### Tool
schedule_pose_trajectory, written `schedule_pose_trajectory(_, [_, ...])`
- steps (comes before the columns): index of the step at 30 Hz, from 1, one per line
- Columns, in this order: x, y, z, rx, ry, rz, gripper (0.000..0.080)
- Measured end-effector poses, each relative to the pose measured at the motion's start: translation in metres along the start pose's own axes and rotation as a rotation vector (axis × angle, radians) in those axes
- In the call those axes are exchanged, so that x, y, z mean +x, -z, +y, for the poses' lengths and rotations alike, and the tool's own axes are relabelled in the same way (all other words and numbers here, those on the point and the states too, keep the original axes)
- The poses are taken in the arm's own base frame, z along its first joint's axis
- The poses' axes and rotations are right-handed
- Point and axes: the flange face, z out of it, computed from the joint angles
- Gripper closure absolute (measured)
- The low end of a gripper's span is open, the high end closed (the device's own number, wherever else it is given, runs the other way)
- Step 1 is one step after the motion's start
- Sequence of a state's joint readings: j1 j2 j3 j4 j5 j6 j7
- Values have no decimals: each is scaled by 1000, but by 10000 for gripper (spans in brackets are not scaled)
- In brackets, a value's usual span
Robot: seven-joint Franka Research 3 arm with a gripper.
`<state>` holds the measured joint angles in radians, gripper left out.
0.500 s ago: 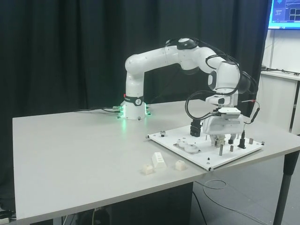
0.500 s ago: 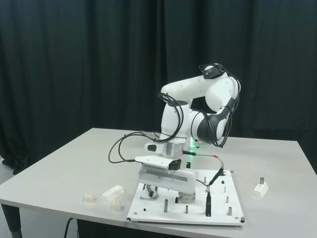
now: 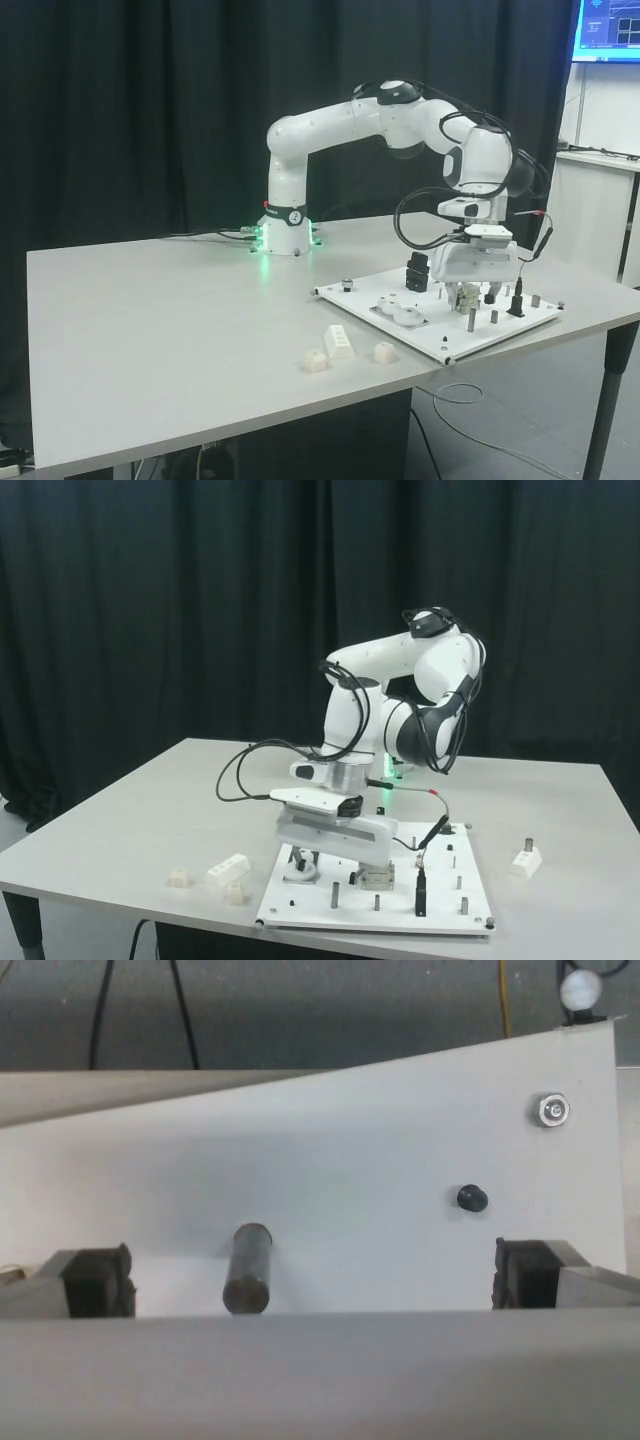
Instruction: Insert round peg 3.
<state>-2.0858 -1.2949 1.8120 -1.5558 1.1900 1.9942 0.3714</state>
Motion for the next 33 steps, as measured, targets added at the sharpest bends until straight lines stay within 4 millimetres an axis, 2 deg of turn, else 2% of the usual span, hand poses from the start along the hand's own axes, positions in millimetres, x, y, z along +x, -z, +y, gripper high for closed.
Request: schedule_pose_trajectory(33, [1, -5, 11, -50, 5, -7, 3])
